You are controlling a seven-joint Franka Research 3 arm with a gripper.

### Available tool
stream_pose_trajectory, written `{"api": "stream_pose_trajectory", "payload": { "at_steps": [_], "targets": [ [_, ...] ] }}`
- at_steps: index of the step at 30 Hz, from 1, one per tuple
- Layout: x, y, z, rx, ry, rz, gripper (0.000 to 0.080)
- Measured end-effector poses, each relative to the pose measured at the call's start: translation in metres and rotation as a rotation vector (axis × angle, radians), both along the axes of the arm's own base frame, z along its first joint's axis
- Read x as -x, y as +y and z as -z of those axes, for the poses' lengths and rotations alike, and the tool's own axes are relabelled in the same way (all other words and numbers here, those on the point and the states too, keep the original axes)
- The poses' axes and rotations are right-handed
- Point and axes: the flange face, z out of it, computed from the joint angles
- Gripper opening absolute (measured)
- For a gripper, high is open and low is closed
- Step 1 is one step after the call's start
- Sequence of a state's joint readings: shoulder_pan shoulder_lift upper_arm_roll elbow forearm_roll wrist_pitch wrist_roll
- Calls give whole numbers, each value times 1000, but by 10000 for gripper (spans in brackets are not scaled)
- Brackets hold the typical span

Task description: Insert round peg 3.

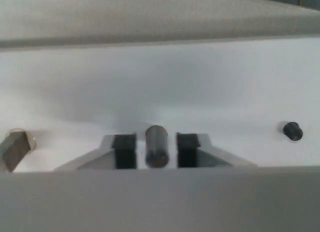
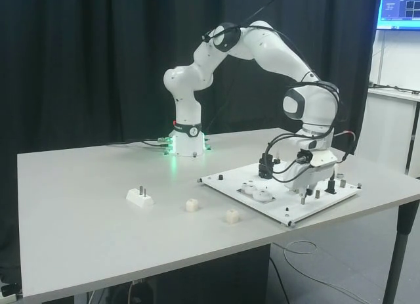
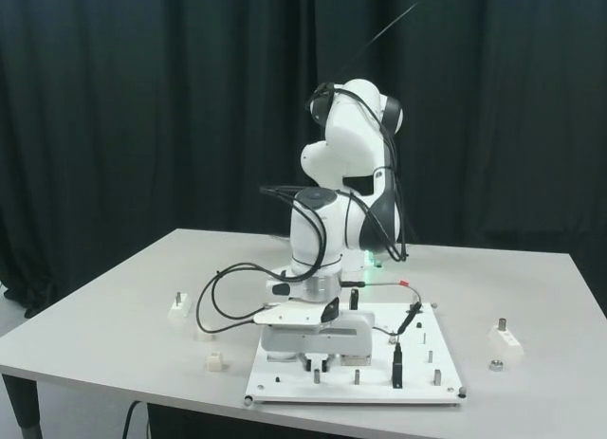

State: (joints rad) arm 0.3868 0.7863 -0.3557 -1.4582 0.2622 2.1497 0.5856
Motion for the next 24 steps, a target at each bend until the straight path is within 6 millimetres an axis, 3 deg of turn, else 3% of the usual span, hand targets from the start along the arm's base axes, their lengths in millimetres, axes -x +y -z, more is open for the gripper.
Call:
{"api": "stream_pose_trajectory", "payload": {
  "at_steps": [15,16,24],
  "targets": [
    [-5,3,-34,43,56,-17,134],
    [-5,3,-37,45,60,-17,783],
    [-5,2,-59,51,93,-12,796]
  ]
}}
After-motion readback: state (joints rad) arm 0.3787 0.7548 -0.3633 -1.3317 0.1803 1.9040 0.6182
